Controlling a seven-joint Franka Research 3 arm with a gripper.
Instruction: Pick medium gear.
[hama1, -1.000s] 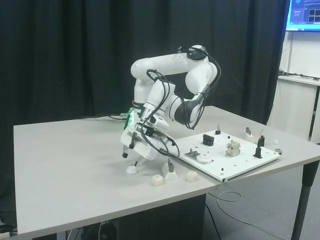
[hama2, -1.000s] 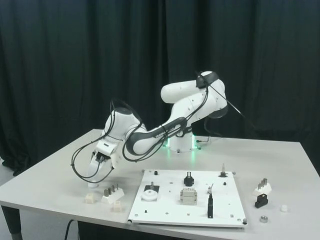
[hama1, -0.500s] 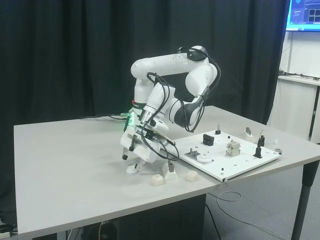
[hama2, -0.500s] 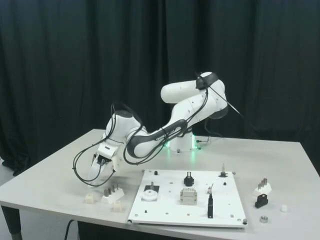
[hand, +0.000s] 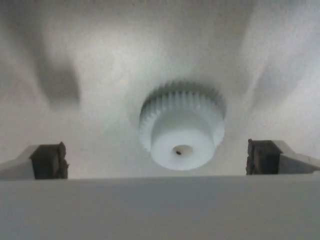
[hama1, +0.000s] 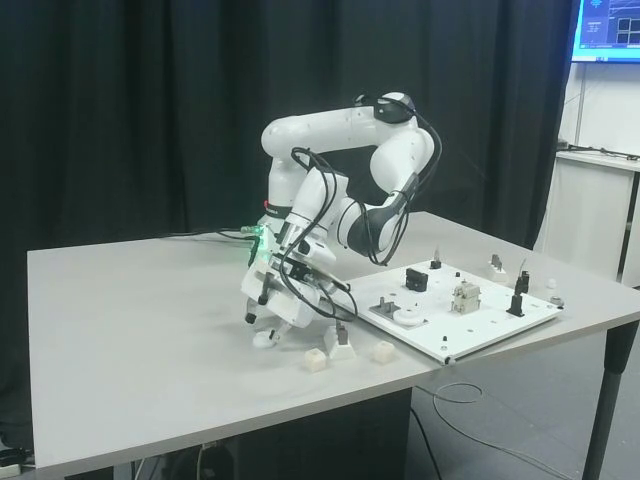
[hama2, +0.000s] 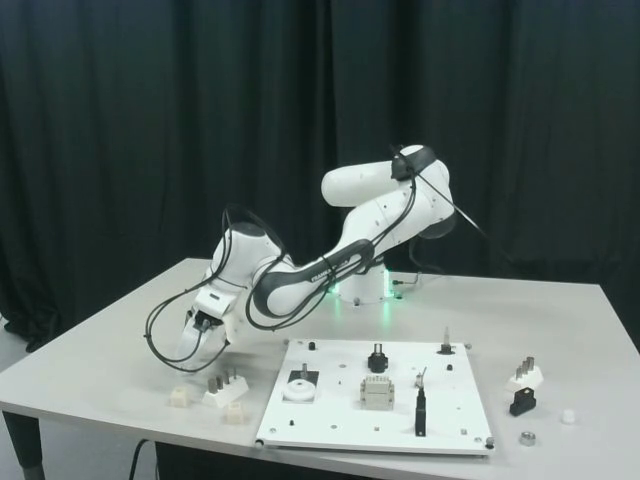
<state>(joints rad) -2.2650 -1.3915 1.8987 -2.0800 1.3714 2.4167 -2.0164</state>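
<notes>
1. While the arm reaches low over the counter (hama1: 130, 300), the gear (hand: 182, 126) lies flat on the grey surface, hub up, bore showing at the hub's centre.
2. Key relation: in the wrist view the gear sits between the two fingertips (hand: 49, 161), a little nearer the other pad than this one. It lies straight below the end effector (hand: 155, 160), so my read is that the coming move is a short drop, not a sideways shift.
3. Axis: the gear is round, its axis upright. No long side to line up with; the pads can close across the toothed rim or the hub.
4. End effector: fingers spread wide apart, wider than the gear, with clear gaps on both sides. Nothing held, nothing touched that I can see.
5. Room views: the end effector (hama1: 262, 322) hangs just above the counter, beside the white board (hama1: 470, 325) of parts. A few small white blocks (hama2: 180, 397) sit near it on the counter's front edge. The gear itself is mostly hidden under the fingers here.
6. Judgement: approach nearly done, grasp not yet made. Risk is the pads catching the teeth unevenly if the slight offset stays.
</notes>
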